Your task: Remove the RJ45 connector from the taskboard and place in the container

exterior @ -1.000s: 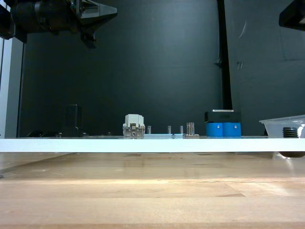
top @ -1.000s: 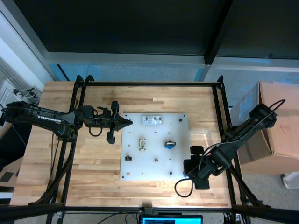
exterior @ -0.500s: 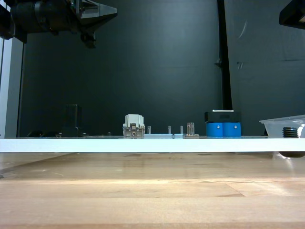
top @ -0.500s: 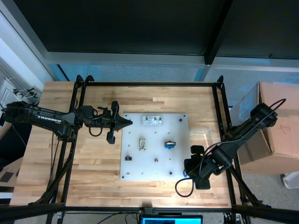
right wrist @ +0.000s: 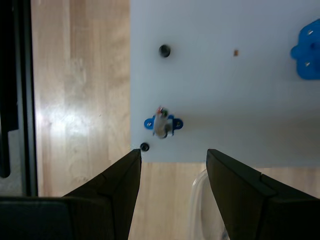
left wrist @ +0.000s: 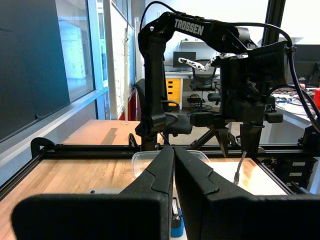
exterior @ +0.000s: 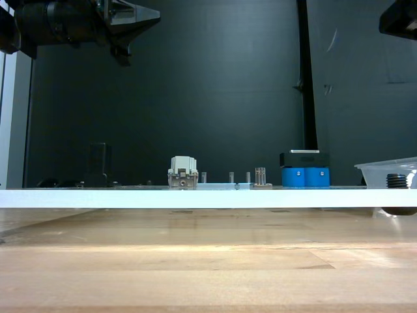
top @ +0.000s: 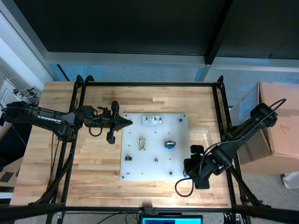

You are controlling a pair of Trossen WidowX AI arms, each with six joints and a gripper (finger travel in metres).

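Observation:
The RJ45 connector (right wrist: 161, 123), a small pale plug, sits in its blue seat near the white taskboard's (top: 154, 161) near right corner. My right gripper (right wrist: 172, 200) hangs above it, open, with nothing between its fingers (right wrist: 111, 197). From above, the right gripper (top: 188, 171) covers that corner and hides the plug. The clear container (top: 204, 135) stands just right of the board; its rim (right wrist: 196, 200) shows beside the board edge. My left gripper (top: 126, 122) is shut and empty, held high over the board's left edge, also seen as the left gripper (exterior: 140, 14) and as the left gripper (left wrist: 174, 172).
The board carries a blue block (top: 169, 144), a grey connector (top: 142, 144), a silver fitting (top: 153, 121) and small pegs. The container (exterior: 391, 171) holds a black threaded piece (exterior: 395, 180). Black frame rails (top: 219, 116) border the table. A cardboard box (top: 275, 126) stands to the right.
My right gripper has edged slightly left, further over the board's near right corner. The left arm and the RJ45 connector have not moved.

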